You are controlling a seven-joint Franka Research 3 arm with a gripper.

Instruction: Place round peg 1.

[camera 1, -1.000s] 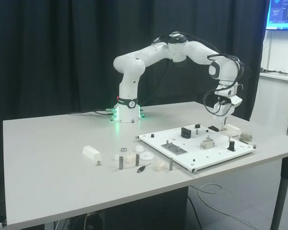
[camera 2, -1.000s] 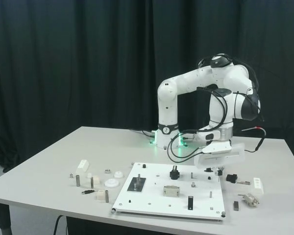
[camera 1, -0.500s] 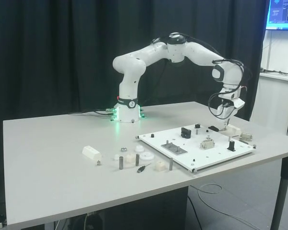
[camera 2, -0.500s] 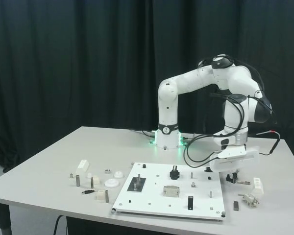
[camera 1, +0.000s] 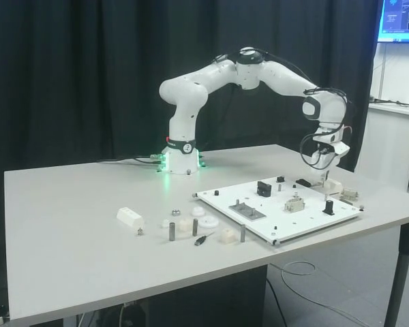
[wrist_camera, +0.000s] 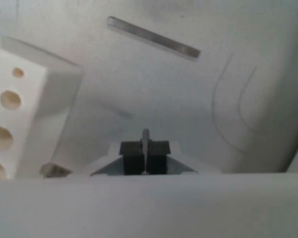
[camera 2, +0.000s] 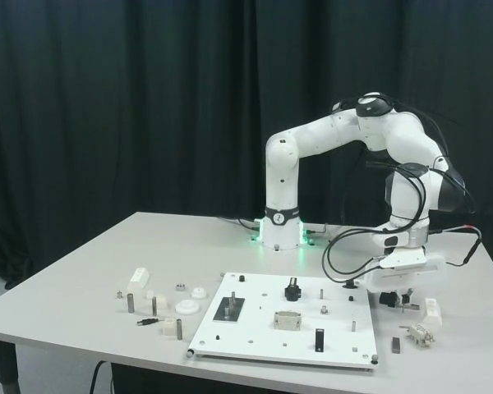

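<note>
Your gripper [wrist_camera: 145, 157] has moved past the white board [camera 2: 263, 332] and now hangs low over the tabletop [wrist_camera: 154, 89], closed on a thin peg [wrist_camera: 145, 141]. A white block [wrist_camera: 25, 109] with holes sits just beside it, partly cut off.

2 room cams share arm [camera 1: 259, 71], table [camera 2: 82, 271]; wrist cam looks down close.

no legible text, labels or numbers anywhere

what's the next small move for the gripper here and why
Probably a short descent straight down. The gripper hangs above bare table, its fingers closed on a thin grey peg. It sits off the white board, near the white holed block.
</note>
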